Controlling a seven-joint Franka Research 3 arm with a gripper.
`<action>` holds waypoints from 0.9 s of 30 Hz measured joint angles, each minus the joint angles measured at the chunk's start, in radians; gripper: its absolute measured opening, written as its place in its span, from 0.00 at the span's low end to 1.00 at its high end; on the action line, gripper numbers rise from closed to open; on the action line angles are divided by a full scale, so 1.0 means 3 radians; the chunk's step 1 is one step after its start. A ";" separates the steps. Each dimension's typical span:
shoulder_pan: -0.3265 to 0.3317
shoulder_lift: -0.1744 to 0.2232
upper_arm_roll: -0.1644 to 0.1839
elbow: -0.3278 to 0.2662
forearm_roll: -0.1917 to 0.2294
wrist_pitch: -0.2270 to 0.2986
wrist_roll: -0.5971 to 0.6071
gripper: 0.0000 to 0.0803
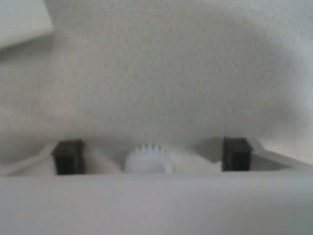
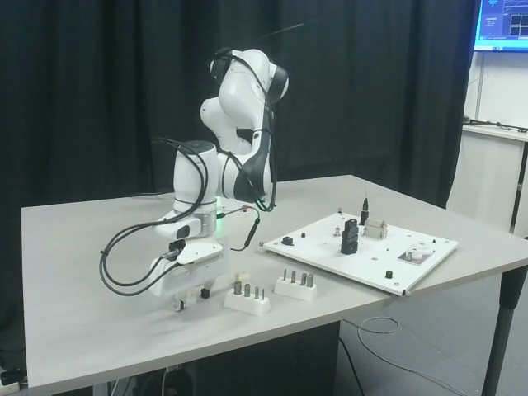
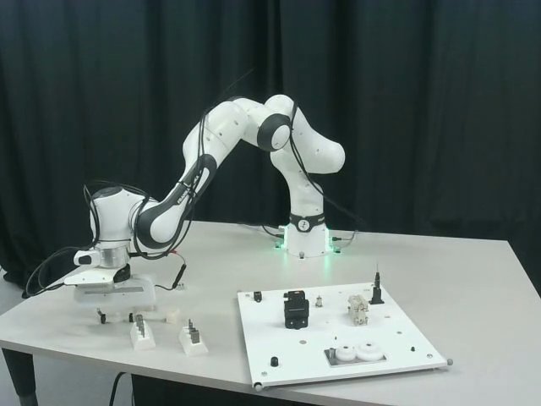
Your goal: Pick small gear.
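In the wrist view a small white gear (image 1: 148, 159) lies flat on the grey table, between my two black fingertips (image 1: 68, 156). My gripper (image 1: 152, 156) is open, with its jaws wide apart and a gap on each side of the gear. In the room views the gripper (image 2: 190, 299) (image 3: 114, 316) hangs just above the table near the front left edge. The gear itself is hidden there by the hand.
Two white holders with upright pins (image 2: 247, 295) (image 2: 295, 285) stand close beside the gripper. A white assembly board (image 2: 363, 247) with black parts and two white gears (image 3: 355, 353) lies to the right. A white block corner (image 1: 22, 19) shows in the wrist view.
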 joint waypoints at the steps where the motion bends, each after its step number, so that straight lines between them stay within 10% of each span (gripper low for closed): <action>1: -0.0001 0.0002 -0.0001 0.0005 0.0000 -0.0007 0.0000 0.85; 4: -0.0006 0.0008 -0.0002 0.0020 0.0000 -0.0029 0.0000 0.85; 5: -0.0007 0.0010 -0.0002 0.0026 0.0000 -0.0039 -0.0001 0.65; 9: -0.0009 0.0016 -0.0006 0.0042 0.0000 -0.0076 -0.0009 0.65; 10: -0.0009 0.0018 -0.0006 0.0045 -0.0001 -0.0081 -0.0012 0.42; 27: -0.0010 0.0041 -0.0024 0.0252 -0.0014 -0.0273 -0.0085 0.25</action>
